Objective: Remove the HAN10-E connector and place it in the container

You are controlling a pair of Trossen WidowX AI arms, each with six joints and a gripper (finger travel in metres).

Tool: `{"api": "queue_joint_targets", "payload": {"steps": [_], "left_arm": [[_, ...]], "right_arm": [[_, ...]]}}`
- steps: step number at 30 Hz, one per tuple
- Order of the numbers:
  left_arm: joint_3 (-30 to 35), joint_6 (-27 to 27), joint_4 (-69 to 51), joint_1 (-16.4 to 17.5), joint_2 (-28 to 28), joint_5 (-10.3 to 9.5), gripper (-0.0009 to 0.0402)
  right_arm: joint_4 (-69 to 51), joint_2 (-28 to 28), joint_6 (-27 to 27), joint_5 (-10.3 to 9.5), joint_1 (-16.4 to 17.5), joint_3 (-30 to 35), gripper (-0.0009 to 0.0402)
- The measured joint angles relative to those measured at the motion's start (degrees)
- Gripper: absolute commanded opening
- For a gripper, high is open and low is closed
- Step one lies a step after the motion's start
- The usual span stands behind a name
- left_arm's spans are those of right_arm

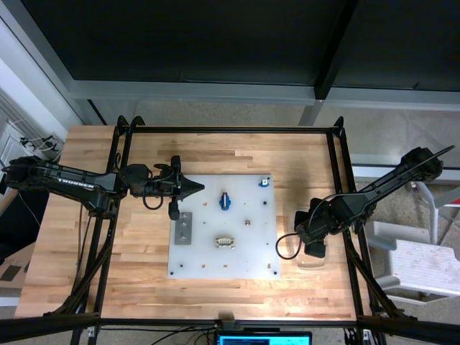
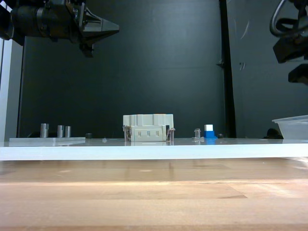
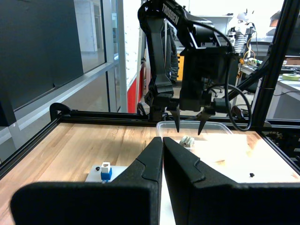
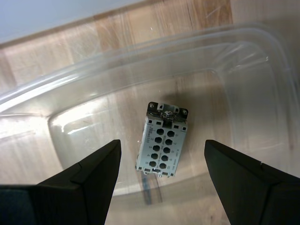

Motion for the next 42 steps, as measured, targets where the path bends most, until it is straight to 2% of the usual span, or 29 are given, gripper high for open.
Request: {"api": "queue_joint_targets", "payload": {"steps": [10, 42], "left_arm": [[0.0, 0.0, 0.0, 0.0, 0.0, -0.02, 0.0], [0.0, 0.0, 0.0, 0.0, 0.0, 0.0, 0.0]], "right_arm": [[-2.1, -0.1, -0.4, 0.0, 0.0, 6.2, 0.0248], [-0.8, -0.1, -0.2, -0.02, 0.0, 6.7, 0.0247]]}}
